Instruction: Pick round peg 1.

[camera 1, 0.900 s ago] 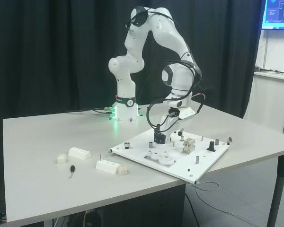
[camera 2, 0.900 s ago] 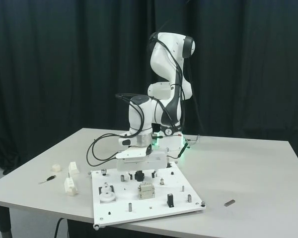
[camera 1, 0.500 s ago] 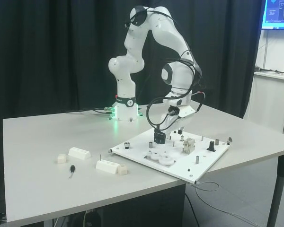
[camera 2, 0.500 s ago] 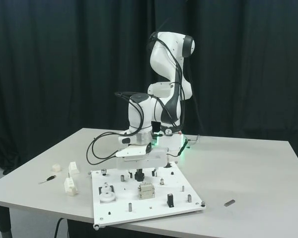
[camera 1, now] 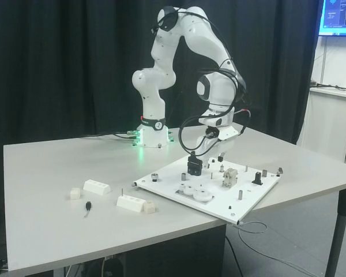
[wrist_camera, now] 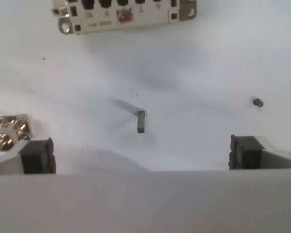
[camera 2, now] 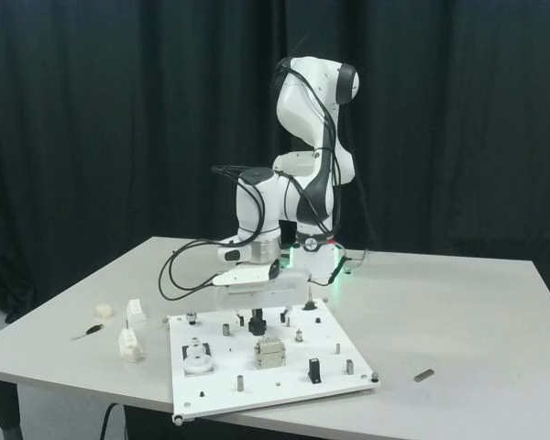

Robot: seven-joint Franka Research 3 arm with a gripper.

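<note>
In the wrist view a small grey round peg [wrist_camera: 141, 121] stands upright in the white board [wrist_camera: 199, 73], with a white ring at its foot. My gripper [wrist_camera: 140, 154] hangs above it, open. Its black fingertips [wrist_camera: 37, 155] are far apart on either side of the peg and do not touch it. In the first room view the gripper [camera 1: 214, 163] hovers over the back of the white assembly board [camera 1: 248, 199]. From the second room view the gripper [camera 2: 262, 320] is seen a little above the board [camera 2: 284, 385].
A white connector block [wrist_camera: 121, 14] and a metal fitting [wrist_camera: 9, 133] sit close to the peg. The board also carries white gears [camera 1: 196, 191] and several small posts. White blocks [camera 1: 97, 186] and a small black tool [camera 1: 88, 206] lie on the table beside it.
The arm has lifted the gripper a little higher above the board. The peg stays standing in the board.
</note>
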